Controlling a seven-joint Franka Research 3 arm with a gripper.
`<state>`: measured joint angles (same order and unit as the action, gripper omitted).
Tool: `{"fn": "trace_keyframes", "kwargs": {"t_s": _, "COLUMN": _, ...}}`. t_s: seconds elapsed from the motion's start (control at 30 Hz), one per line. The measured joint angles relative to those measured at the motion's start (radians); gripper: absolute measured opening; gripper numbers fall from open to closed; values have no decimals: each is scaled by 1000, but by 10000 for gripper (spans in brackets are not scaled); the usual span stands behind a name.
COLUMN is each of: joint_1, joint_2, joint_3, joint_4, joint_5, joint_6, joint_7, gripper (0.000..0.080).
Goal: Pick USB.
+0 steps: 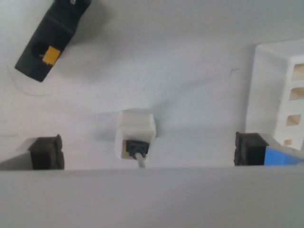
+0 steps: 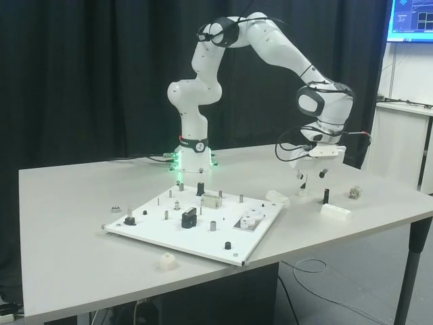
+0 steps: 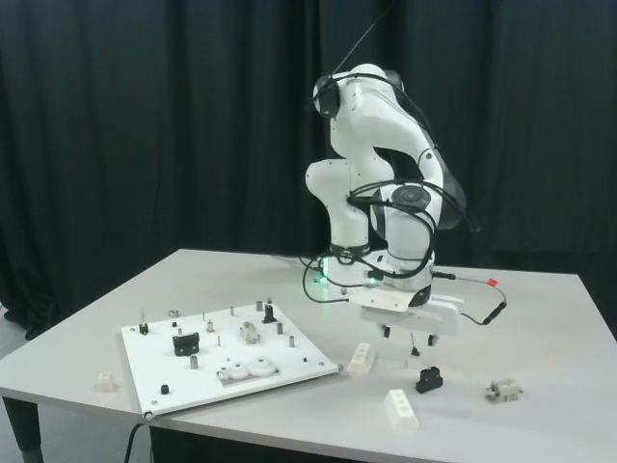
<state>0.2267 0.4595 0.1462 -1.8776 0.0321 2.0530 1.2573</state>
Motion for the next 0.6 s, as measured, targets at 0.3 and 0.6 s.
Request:
{"fn": "trace_keyframes", "kwargs": {"t_s": 0.3, "joint_1": 3, "joint_2": 26, "joint_3": 0, "joint_4": 0, "joint_5": 24, "joint_6": -4, "joint_7": 0, "gripper": 800}}
{"fn": "trace_keyframes", "kwargs": {"t_s": 0.6, "joint_1": 7, "joint_2": 44, "joint_3": 0, "joint_4": 0, "joint_5": 42, "joint_6": -11, "joint_7": -5, "gripper": 800}}
